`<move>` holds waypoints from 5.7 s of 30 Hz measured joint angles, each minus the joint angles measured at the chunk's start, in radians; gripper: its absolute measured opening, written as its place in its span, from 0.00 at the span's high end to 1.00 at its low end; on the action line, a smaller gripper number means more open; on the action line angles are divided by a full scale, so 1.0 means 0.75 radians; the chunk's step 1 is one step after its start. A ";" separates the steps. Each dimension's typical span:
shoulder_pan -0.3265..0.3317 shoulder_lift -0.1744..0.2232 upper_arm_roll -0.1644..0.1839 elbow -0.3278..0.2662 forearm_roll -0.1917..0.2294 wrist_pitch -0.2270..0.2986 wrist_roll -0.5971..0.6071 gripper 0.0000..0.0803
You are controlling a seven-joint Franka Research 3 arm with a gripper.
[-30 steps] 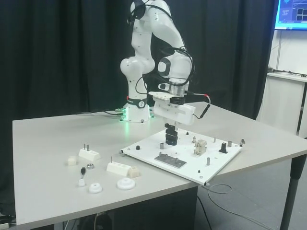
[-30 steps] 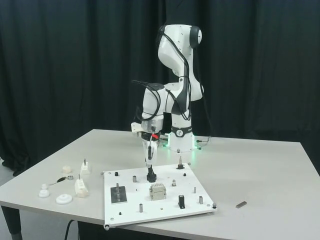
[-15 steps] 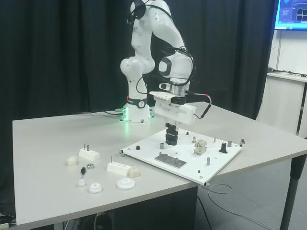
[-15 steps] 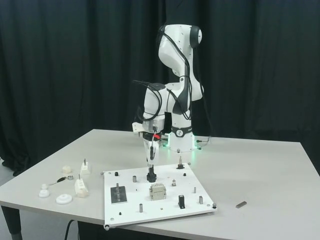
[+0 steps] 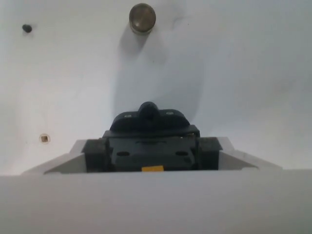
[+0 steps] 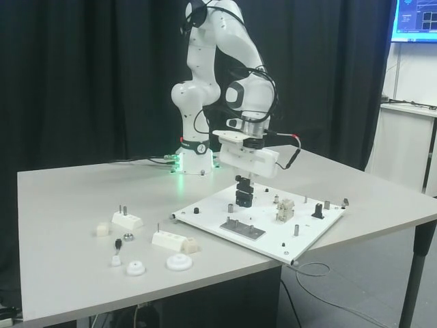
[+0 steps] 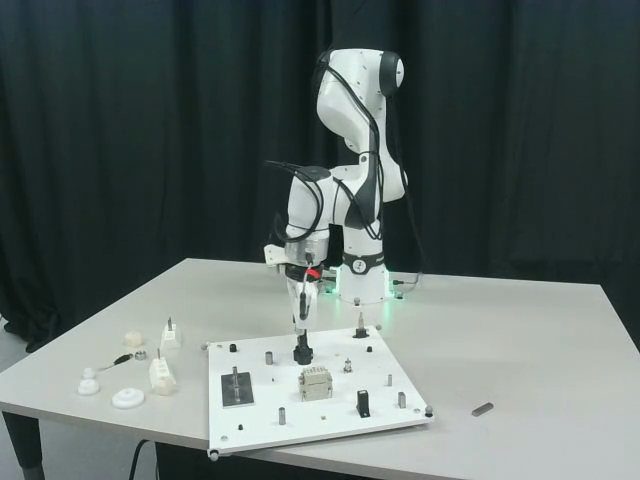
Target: Insert D-SUB.
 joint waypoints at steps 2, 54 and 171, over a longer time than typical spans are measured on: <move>-0.003 0.000 0.000 0.000 0.000 0.000 0.000 0.53; -0.011 -0.005 0.008 -0.006 0.001 0.008 -0.012 0.53; -0.027 -0.001 0.015 -0.021 0.027 0.049 -0.078 0.22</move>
